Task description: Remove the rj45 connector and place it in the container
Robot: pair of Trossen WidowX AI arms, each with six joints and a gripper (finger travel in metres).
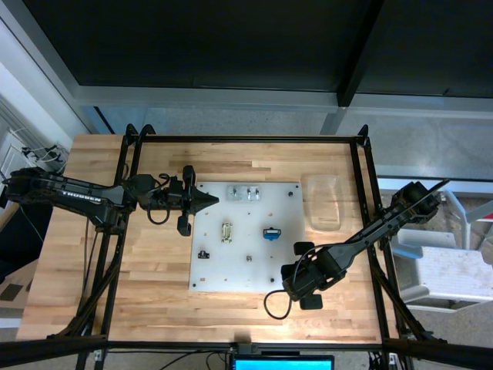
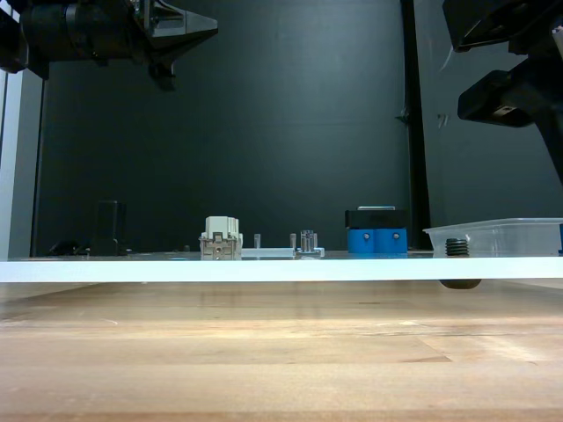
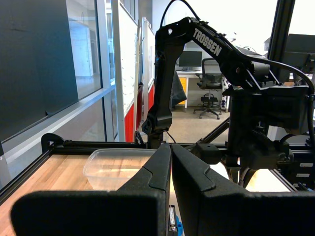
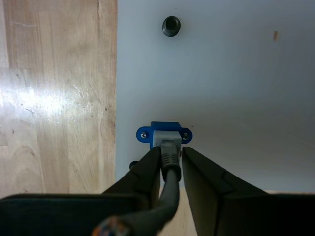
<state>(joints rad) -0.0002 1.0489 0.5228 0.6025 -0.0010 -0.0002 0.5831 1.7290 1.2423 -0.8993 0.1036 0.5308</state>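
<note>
The rj45 connector (image 4: 168,140) sits in blue socket (image 4: 147,133) at board's (image 1: 231,270) near right, right gripper (image 4: 171,153) clamped on it; left gripper (image 1: 209,200) closed, raised over board's far left; container (image 1: 323,202) on tabletop (image 1: 154,293), far right.

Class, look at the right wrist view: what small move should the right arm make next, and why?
Probably pull straight back: the right gripper appears pinched on the rj45 connector, which sits seated in its blue socket. The left gripper, shut, hangs above the far-left corner of the board.

Pale grey rj45 connector (image 4: 170,143), blue socket block (image 4: 163,127), white board (image 4: 236,73), clear container (image 1: 323,202)
</note>
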